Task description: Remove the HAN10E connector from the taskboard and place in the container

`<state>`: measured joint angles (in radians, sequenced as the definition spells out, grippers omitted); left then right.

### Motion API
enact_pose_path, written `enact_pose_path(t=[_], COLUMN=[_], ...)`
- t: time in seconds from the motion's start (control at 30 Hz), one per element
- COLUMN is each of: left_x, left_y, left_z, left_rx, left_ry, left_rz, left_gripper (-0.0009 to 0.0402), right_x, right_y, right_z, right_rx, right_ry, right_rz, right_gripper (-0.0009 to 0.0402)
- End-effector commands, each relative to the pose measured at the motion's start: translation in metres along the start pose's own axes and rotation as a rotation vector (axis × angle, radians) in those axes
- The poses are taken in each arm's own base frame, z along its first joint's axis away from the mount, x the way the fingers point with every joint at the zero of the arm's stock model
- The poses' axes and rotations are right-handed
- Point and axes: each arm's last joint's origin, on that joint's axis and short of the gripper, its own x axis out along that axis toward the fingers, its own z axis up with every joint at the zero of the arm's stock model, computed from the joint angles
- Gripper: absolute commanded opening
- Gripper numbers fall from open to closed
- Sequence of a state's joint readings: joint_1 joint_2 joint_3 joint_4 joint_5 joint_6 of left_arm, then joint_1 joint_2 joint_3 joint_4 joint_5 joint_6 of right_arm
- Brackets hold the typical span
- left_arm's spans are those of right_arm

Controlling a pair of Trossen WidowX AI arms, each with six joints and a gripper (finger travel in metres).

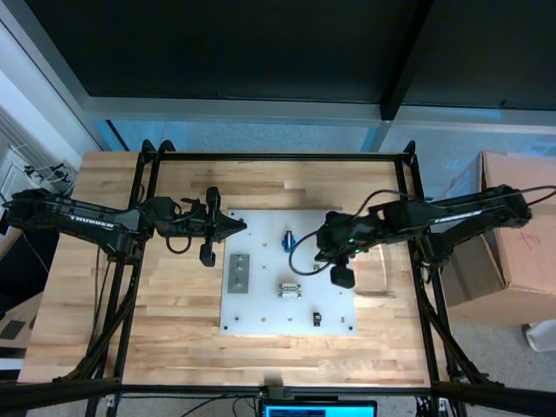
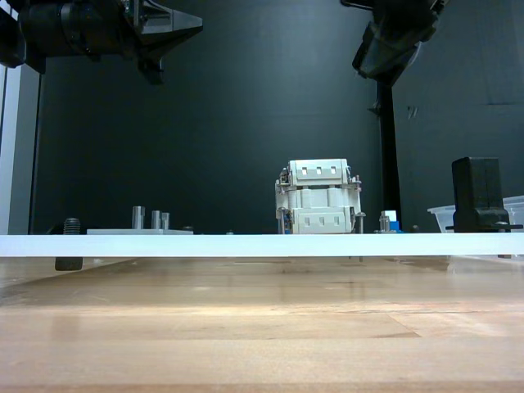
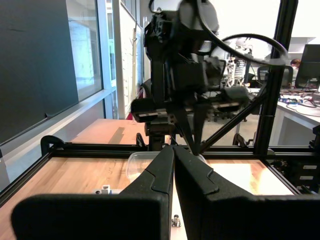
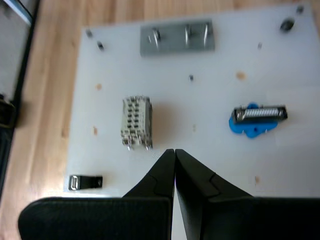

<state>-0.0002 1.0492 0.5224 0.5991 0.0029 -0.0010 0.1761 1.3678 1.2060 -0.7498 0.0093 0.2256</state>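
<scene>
high view, left tool point(image 1: 236, 225): hanging over the upper left corner of the white taskboard point(image 1: 261, 313), aimed right, pinched closed on nothing
high view, right tool point(image 1: 322, 241): over the board's right half, a bit right of the blue part point(image 1: 288, 239), also closed and empty
high view, HAN10E connector point(image 1: 290, 290): sitting in its seat near the middle of the board, neither tool touching it
high view, container point(image 1: 382, 294): clear tub on the worktop point(image 1: 174, 330), just beside the board's right edge
high view, other bits: grey plate point(image 1: 238, 272) left of the connector, small black block point(image 1: 318, 319) toward the board's near edge
low view, connector: upright in the centre of the frame, flat on the board, looks fully in
low view, tools: left one upper left, right one upper right, both well above the connector
left wrist view, left tool: fingers point(image 3: 155, 175) meet at the tips, nothing between them; the right arm point(image 3: 175, 75) and the tub are across from it
right wrist view, right tool: fingers point(image 4: 155, 185) closed together, looking down on the board; connector lies just past the tips, apart from them
</scene>
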Motion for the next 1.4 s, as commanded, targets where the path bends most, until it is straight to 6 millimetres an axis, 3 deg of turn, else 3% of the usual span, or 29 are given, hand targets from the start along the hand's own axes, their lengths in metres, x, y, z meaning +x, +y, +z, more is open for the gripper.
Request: enact_pose_path(t=[0.03, 0.47, 0.77, 1.0, 1.4], left_x=[0.0, 0.0, 0.0, 0.0, 0.0], left_y=[0.0, 0.0, 0.0, 0.0, 0.0], left_z=[0.0, 0.0, 0.0, 0.0, 0.0], left_rx=[0.0, 0.0, 0.0, 0.0, 0.0], left_ry=[-0.001, -0.001, -0.001, -0.002, -0.001], left_rz=[0.0, 0.0, 0.0, 0.0, 0.0], left_gripper=[0.0, 0.0, 0.0, 0.0, 0.0], right_x=[0.009, 0.042, 0.069, 0.094, 0.125], right_y=[0.011, 0.039, 0.046, 0.053, 0.056], right_z=[0.011, 0.048, 0.067, 0.073, 0.066], right_rx=[-0.019, -0.05, -0.055, -0.062, -0.077], right_ry=[0.078, 0.348, 0.387, 0.41, 0.455], right_rz=[-0.019, -0.073, -0.091, -0.096, -0.116], right_gripper=[0.0, 0.0, 0.0014, 0.0103, 0.0276])
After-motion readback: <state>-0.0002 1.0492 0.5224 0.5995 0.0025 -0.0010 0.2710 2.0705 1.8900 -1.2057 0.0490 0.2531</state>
